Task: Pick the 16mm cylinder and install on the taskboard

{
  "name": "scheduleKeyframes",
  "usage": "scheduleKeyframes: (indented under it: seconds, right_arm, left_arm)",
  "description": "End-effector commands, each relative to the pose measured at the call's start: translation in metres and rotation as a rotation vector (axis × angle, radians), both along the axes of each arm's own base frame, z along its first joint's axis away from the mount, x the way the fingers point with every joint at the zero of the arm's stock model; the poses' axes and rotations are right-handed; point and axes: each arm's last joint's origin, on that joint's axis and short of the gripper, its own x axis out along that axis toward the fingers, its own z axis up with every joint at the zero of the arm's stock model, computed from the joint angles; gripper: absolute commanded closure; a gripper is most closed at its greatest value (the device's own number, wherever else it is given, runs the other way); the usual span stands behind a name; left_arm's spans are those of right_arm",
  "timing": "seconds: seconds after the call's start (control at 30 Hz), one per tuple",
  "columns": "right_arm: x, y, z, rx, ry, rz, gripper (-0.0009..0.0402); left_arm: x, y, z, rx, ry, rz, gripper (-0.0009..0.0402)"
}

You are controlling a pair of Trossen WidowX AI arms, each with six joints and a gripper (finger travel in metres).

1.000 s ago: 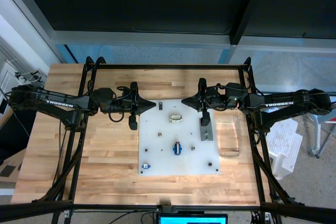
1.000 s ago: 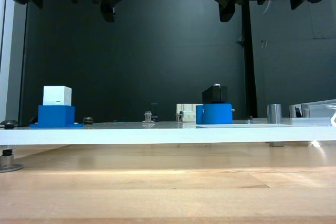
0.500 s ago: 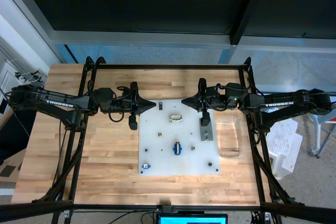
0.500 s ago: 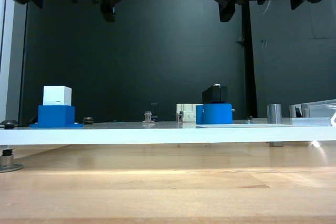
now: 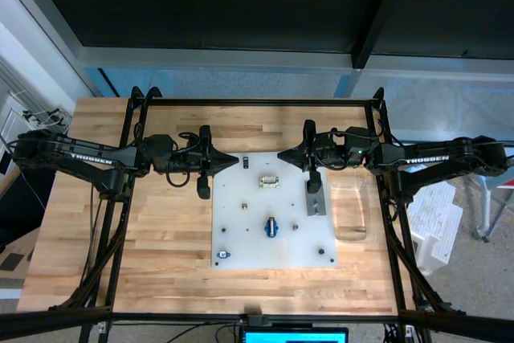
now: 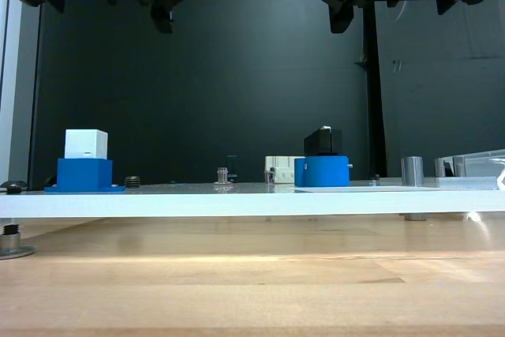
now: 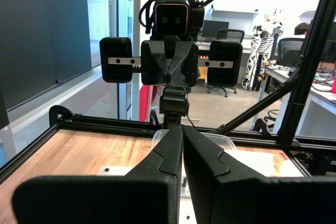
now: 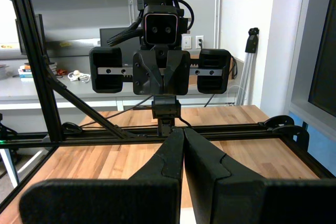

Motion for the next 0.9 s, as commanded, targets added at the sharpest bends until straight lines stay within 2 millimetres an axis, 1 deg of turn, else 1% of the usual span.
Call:
scheduleKeyframes:
  seconds: [0.03,0.9]
  right_arm:
    - [0.0001,0.0000,0.0000,0.000,0.000,0.000,0.0393]
    - [0.0002,0.0001,-0.0021,0.001,0.022,0.000,0.0393]
  left_arm:
    - [0.0000,0.0001,0.0000,0.000,0.000,0.000,0.0393]
    - [0.0000,0.0000,0.0000,0.000,0.000,0.000,0.0393]
